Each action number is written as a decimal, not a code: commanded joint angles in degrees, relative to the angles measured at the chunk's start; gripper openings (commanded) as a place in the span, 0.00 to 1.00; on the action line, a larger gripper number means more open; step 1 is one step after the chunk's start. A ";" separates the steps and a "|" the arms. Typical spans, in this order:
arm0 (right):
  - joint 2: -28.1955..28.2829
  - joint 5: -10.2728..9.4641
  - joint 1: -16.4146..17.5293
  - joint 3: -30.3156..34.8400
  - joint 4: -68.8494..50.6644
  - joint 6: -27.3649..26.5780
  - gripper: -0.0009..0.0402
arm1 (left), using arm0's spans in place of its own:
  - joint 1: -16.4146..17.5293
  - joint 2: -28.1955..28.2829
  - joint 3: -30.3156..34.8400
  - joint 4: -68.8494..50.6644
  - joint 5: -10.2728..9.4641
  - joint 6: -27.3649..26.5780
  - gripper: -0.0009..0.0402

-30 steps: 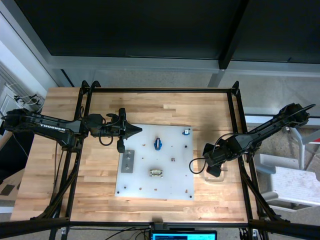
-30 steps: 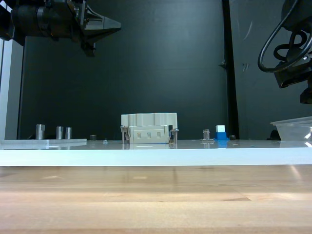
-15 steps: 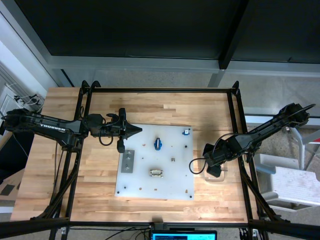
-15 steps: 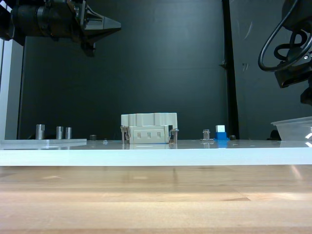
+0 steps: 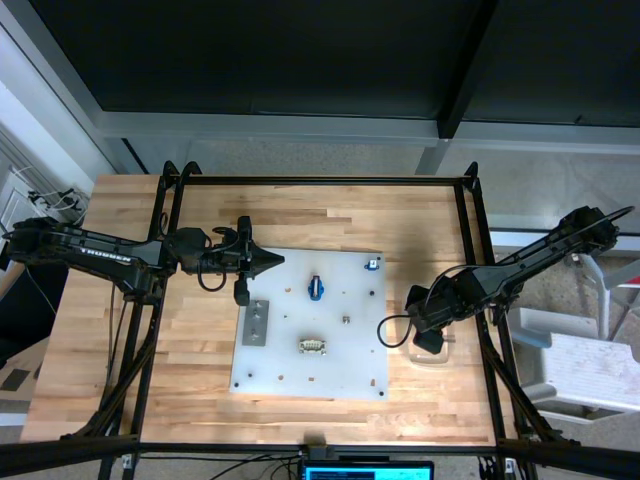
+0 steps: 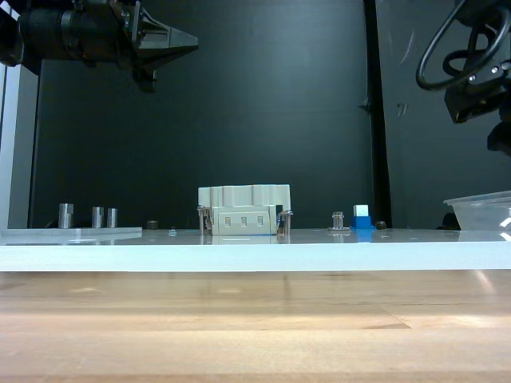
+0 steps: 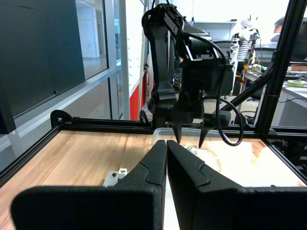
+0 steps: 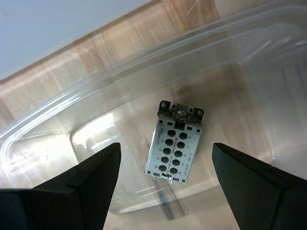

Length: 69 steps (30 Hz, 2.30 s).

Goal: Remove the HAN10-E connector and place it in the container

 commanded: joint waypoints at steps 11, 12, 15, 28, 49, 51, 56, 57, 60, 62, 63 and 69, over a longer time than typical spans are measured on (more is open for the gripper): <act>-2.43 0.13 0.17 6.60 -8.46 2.49 0.67 | 0.00 0.00 0.02 0.00 0.02 0.02 0.02; -2.43 0.13 0.17 7.08 -9.03 2.49 0.67 | 0.02 0.02 0.02 0.00 0.02 0.02 0.02; -2.43 0.20 0.17 8.07 -10.21 2.49 0.67 | 0.02 0.02 0.02 0.00 0.00 0.02 0.02; -2.45 0.15 0.17 8.13 -10.25 2.75 0.67 | 0.00 0.02 0.02 0.00 0.02 0.02 0.02; -2.45 -0.37 0.17 8.13 -10.21 2.95 0.67 | 0.00 0.00 0.02 0.00 0.00 0.02 0.02; -2.45 -0.37 0.17 8.13 -10.21 2.93 0.67 | 0.02 0.00 0.02 0.00 0.02 0.02 0.02; -2.45 -0.33 0.15 8.13 -10.19 2.93 0.67 | 0.00 0.00 0.02 0.00 0.02 0.02 0.02; -2.45 -0.33 0.17 8.13 -10.19 2.93 0.67 | 0.02 0.02 0.02 0.00 0.02 0.02 0.02; -2.45 -0.35 0.17 8.13 -10.16 2.93 0.67 | 0.00 0.00 0.02 0.00 0.02 0.02 0.02; -2.45 -0.35 0.17 8.13 -10.16 2.93 0.67 | 0.02 0.02 0.02 0.00 0.02 0.02 0.02; -2.45 -0.35 0.17 8.13 -10.14 2.95 0.67 | 0.00 0.02 0.02 0.00 0.02 0.02 0.02; -2.45 -0.35 0.17 8.13 -10.05 2.95 0.67 | 0.02 0.02 0.02 0.00 0.02 0.02 0.02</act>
